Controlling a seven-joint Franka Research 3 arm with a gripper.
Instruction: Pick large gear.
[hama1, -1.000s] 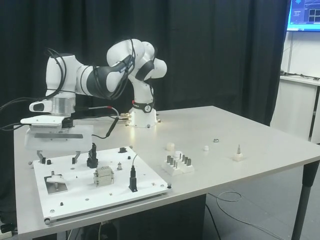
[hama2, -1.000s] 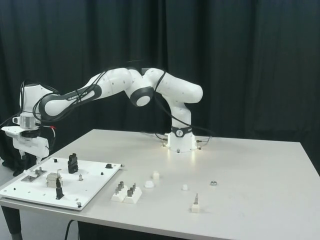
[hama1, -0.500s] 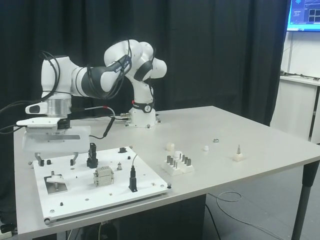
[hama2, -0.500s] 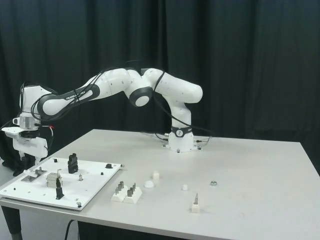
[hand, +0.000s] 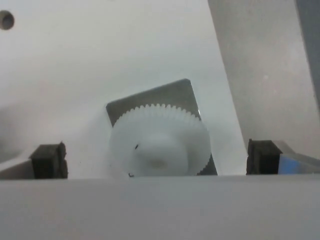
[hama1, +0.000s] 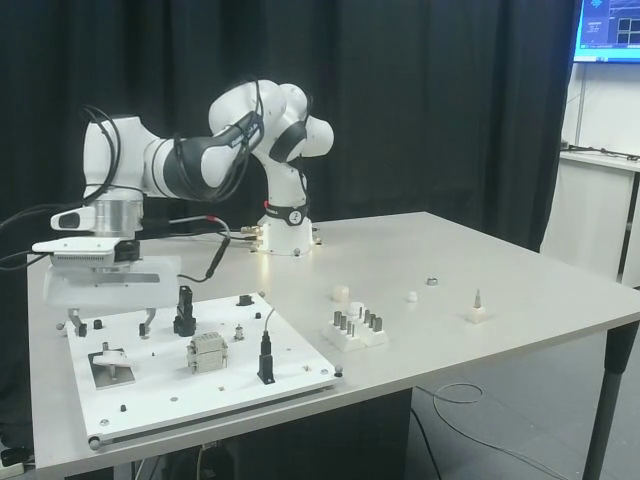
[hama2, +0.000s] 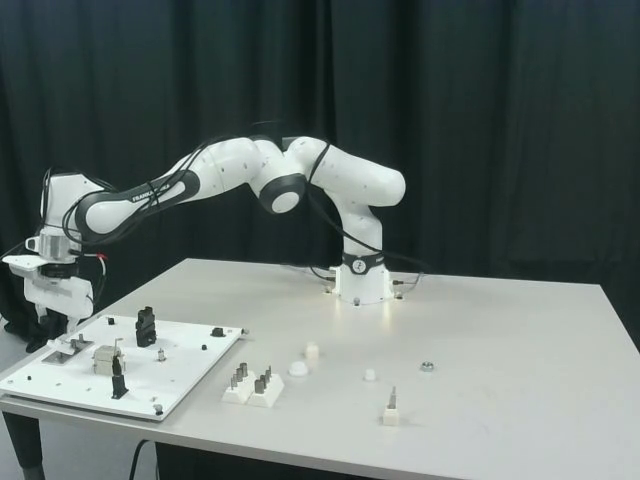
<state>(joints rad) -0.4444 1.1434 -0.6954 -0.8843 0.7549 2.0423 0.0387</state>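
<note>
The large gear (hand: 159, 142) is white and toothed, and sits on a grey metal plate (hand: 182, 97) near a corner of the white board (hama1: 230, 385). In the wrist view my gripper (hand: 155, 159) is open, with its black fingertips (hand: 48, 161) on either side of the gear and well apart from it. From the first room view my gripper (hama1: 111, 322) hangs a little above and behind the gear (hama1: 108, 356). The second room view has my gripper (hama2: 57, 325) over the board's far left end, with the gear (hama2: 71, 345) just below it.
The white board (hama2: 185, 385) also carries black connectors (hama1: 184, 310), a grey block (hama1: 206, 352) and small pegs. On the table to its right stand a white peg holder (hama1: 355, 328), small white parts (hama1: 341, 293), a nut (hama1: 432, 281) and a pin stand (hama1: 476, 308).
My arm has carried the open gripper a little to the left over the board's back corner, closer to the gear. Nothing on the board or table has moved.
</note>
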